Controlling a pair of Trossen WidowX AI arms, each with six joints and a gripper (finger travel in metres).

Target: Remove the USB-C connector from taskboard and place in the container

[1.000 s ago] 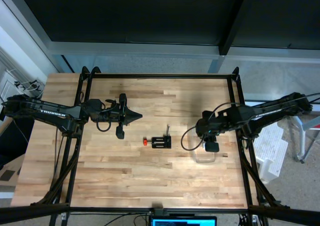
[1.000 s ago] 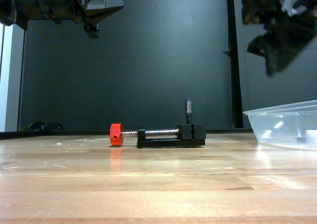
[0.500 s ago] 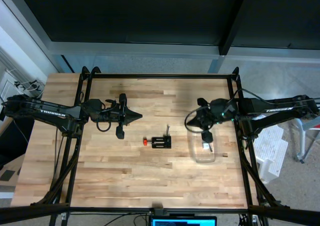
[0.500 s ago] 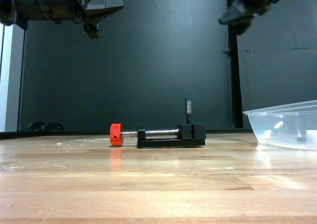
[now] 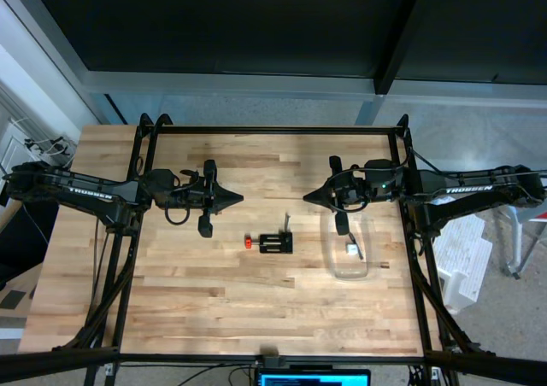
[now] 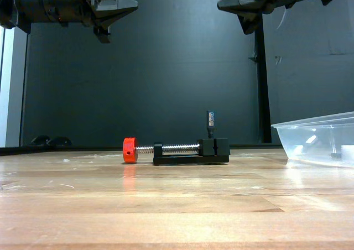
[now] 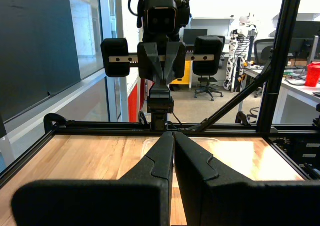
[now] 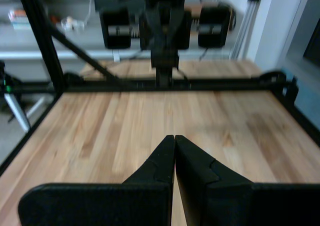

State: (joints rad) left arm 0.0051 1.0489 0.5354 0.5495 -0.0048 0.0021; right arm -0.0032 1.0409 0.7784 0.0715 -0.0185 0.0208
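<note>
Since the tiny, thin, dark stick-like USB-C connector (image 5: pixel 359 251) seems to lie flat inside the clear, oblong plastic container (image 5: pixel 348 277), just beside a small white block (image 5: pixel 350 249), the job looks done (the stick is so small that I can't be fully sure).

That stick looks very light, stiff and smooth. I think it could slip or flick away if squeezed at one end. The best place to pinch it would be across its thin sides near the middle, coming straight down. The container's walls and the white block would crowd the fingers there. The see-through container looks light too, so a bump might make it slide.

The small black rectangular taskboard (image 5: pixel 275 242) with its red-orange knob (image 5: pixel 248 242) sits in the middle of the pale wooden worktop (image 5: pixel 214 292), well apart from the container. A thin grey pin (image 6: pixel 210 121) stands upright at the end away from the knob.

The left gripper (image 5: pixel 238 199) hangs high over the worktop's left half with its fingers pressed together, holding nothing. The right gripper (image 5: pixel 308 196) is up high too, by the container's far end, fingers together and holding nothing. Their tips point at each other. Both are far above the taskboard and touch nothing.
</note>
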